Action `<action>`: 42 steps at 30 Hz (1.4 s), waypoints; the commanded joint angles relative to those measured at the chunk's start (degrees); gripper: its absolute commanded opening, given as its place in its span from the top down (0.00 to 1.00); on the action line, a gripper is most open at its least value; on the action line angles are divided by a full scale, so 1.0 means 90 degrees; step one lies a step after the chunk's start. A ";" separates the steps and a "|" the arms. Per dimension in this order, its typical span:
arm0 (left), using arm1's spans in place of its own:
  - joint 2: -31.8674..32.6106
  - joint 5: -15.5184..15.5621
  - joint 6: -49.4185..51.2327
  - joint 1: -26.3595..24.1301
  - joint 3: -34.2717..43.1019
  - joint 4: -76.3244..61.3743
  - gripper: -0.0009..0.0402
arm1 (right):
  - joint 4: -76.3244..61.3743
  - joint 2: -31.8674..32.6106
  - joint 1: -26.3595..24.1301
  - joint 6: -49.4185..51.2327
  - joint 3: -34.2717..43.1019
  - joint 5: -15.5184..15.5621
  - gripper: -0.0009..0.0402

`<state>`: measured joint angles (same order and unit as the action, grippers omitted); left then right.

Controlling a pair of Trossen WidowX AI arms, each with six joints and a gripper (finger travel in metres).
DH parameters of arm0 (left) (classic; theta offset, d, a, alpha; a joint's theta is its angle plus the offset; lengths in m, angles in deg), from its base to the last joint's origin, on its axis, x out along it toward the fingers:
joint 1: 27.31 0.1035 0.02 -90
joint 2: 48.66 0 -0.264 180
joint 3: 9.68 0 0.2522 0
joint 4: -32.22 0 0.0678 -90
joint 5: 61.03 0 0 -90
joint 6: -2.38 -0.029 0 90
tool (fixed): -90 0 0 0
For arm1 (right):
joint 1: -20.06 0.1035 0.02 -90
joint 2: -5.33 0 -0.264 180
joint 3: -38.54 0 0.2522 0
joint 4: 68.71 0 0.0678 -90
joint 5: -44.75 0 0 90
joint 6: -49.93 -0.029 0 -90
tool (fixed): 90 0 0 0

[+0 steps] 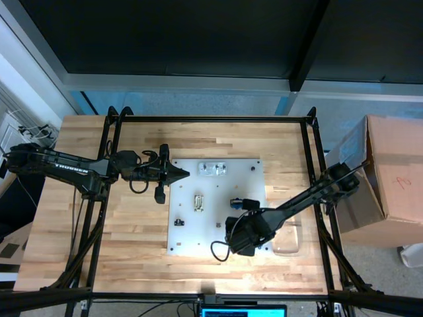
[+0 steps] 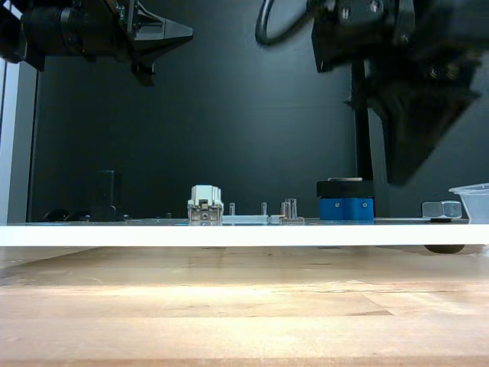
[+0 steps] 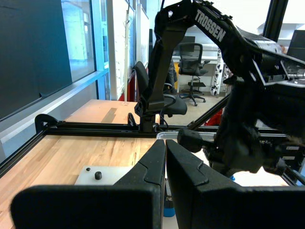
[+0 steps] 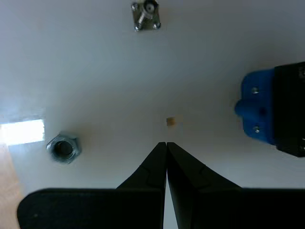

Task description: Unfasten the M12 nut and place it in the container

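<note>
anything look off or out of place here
Right end effector is shut on nothing above the white board, while the nut sits apart on its stud, outside the container. Left end effector hangs shut above the board's left edge.

We see both arms matte black: the left arm bears white TROSSEN lettering, the right arm carries a looped black cable; their jaws taper to wedges.

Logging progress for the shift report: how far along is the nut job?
Done: nothing visible yet. The silver nut sits on its stud on the white board, outside the container. In hand: nothing; the right gripper hangs shut, empty, above the board beside the nut; the left gripper hovers shut over the board's far-left edge. Left: unscrewing, carrying, dropping it in.
</note>
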<state>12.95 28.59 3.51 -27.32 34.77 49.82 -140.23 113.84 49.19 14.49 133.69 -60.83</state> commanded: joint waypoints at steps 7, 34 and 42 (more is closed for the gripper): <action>0.0000 -0.0002 0.0000 0.0002 0.0002 0.0002 0.98 | 0.0197 -0.0058 0.0015 0.0430 -0.0002 0.1751 0.98; 0.0000 0.0000 0.0000 0.0000 0.0002 0.0002 0.98 | 0.0005 0.0204 0.0017 0.0206 0.0165 0.0158 0.98; 0.0000 0.0000 0.0000 0.0002 0.0002 0.0000 0.98 | -0.0012 0.0153 0.0015 0.0180 0.0245 0.0935 0.98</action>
<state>12.92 28.59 3.53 -27.32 34.77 49.84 -140.40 115.31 49.41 16.15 135.52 -54.25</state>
